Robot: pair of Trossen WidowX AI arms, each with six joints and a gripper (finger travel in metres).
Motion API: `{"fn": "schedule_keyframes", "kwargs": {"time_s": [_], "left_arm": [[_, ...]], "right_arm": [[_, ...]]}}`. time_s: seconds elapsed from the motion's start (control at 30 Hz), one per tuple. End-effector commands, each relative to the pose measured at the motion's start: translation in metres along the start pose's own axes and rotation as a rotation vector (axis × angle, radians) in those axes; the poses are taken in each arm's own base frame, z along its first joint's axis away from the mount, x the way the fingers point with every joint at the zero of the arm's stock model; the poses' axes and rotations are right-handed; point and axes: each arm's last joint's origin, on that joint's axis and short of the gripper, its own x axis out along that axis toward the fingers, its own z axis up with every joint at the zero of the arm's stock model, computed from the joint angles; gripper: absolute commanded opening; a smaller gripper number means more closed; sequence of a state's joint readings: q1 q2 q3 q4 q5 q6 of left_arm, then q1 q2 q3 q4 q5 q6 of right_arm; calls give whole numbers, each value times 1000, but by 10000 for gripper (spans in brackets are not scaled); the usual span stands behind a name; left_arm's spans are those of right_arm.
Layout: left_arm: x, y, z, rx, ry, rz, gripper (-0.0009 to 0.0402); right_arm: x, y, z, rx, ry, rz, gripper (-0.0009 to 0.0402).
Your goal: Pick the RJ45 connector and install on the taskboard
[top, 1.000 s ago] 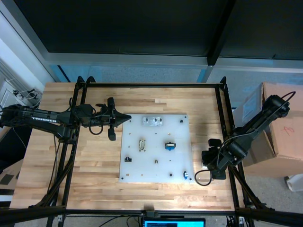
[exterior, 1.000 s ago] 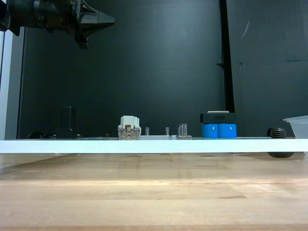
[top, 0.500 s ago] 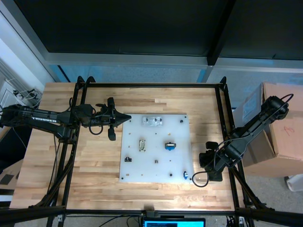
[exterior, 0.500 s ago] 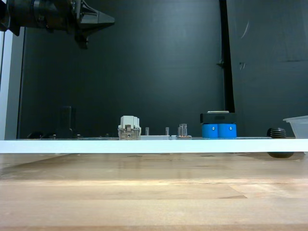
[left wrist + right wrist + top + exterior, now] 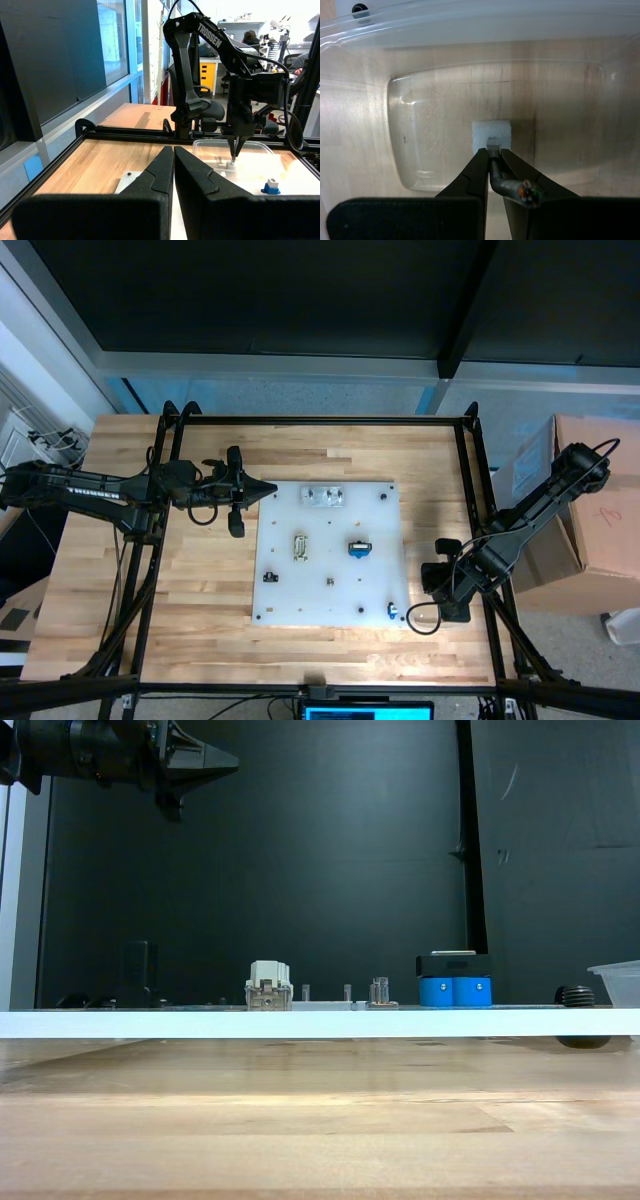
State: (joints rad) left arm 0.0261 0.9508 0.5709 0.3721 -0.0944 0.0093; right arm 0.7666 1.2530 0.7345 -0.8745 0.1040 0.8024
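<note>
From above, your butcher-block bench [image 5: 180,580] carries the square white task board [image 5: 330,585] at the centre of the frame. The left gripper [image 5: 262,491] sits at the board's upper-left corner, pointing right along its slim black arm. The right gripper [image 5: 445,585] is off the board's lower-right edge, pointing down, with a brown cardboard box [image 5: 590,530] beyond it at the right.

From bench height, the board shows as a flat white band across the frame. A ribbed grey housing [image 5: 268,988] and a blue block [image 5: 454,990] with a black cap stand on it. The left gripper's dark wedge tip hangs in the upper left of the frame, well above the board. A clear tray's [image 5: 618,978] rim shows at the right edge.

In the left wrist view, the matte black fingers [image 5: 150,180] are pressed flat together with nothing between them — clenched and empty. Across the board, you see the right gripper's thin tips reaching down into the clear tray.

In the right wrist view, the tapered fingers [image 5: 479,165] are grasping the RJ45 connector [image 5: 493,146], held by its short dark cable stub with cut coloured wires at the end. It is over the glossy clear tray, off the board, its tip at a white foam block [image 5: 491,131] — you cannot tell whether they touch.
</note>
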Motion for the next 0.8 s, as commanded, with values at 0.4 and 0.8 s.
{"fn": "schedule_keyframes", "kwargs": {"time_s": [0.4,0.8], "left_arm": [[0,0,0,0,0,0,0],[0,0,0,0,0,0,0]], "right_arm": [[-17,4,6,5,-30,33,2],[-62,3,12,0,3,-1,2]]}}
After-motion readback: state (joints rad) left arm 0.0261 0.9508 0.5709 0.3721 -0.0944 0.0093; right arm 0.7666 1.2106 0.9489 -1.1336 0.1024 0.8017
